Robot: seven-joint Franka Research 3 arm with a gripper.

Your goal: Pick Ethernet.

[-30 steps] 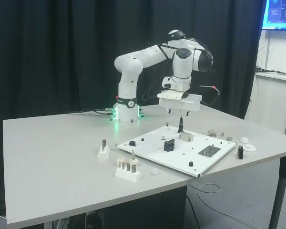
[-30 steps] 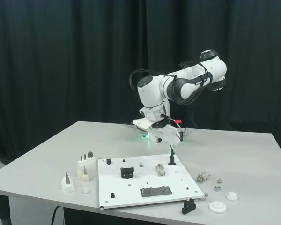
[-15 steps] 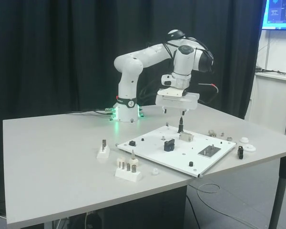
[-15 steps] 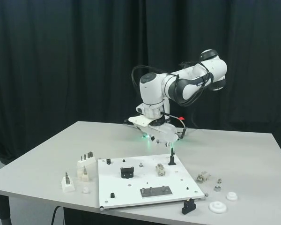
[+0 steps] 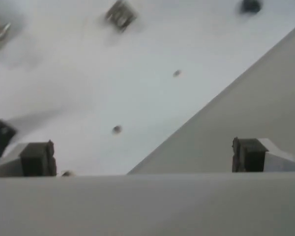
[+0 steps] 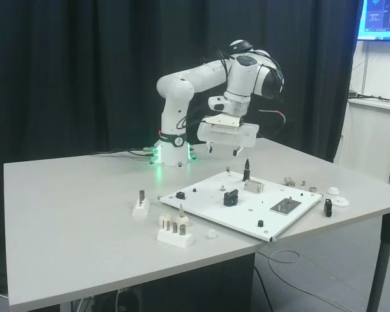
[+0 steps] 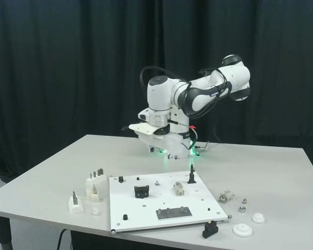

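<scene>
— Where is the black upright Ethernet plug [image 6: 246, 170] found?

— It is seen standing on the white flat assembly plate [image 6: 208, 211], close to the plate's corner that lies nearest the arm's base. In the second room view the same plug [image 7: 191, 176] is placed just inside that corner of the plate [image 7: 120, 208].

— How can the plug be described?

— A thin, dark, post-like body is shown, narrow at the top and broader at the foot, held upright. Finer detail cannot be made out. A small grey metal socket block [image 6: 253, 186] is set just beside it, further in from the plate's edge.

— And the white two-fingered gripper [image 6: 223, 151]?

— It is held in the air above the grey table [image 6: 71, 195], beyond the plate's base-side edge, apart from the plug and higher than its tip. In the wrist view the gripper [image 5: 142, 157] is shown with its black fingertips [image 5: 37, 158] spread wide, and nothing is held between them; beneath them the plate's edge is seen running across the table.

— Is the plug touched by anything?

— Only the plate under it; the gripper [image 7: 164, 152] is kept clear of it.
</scene>
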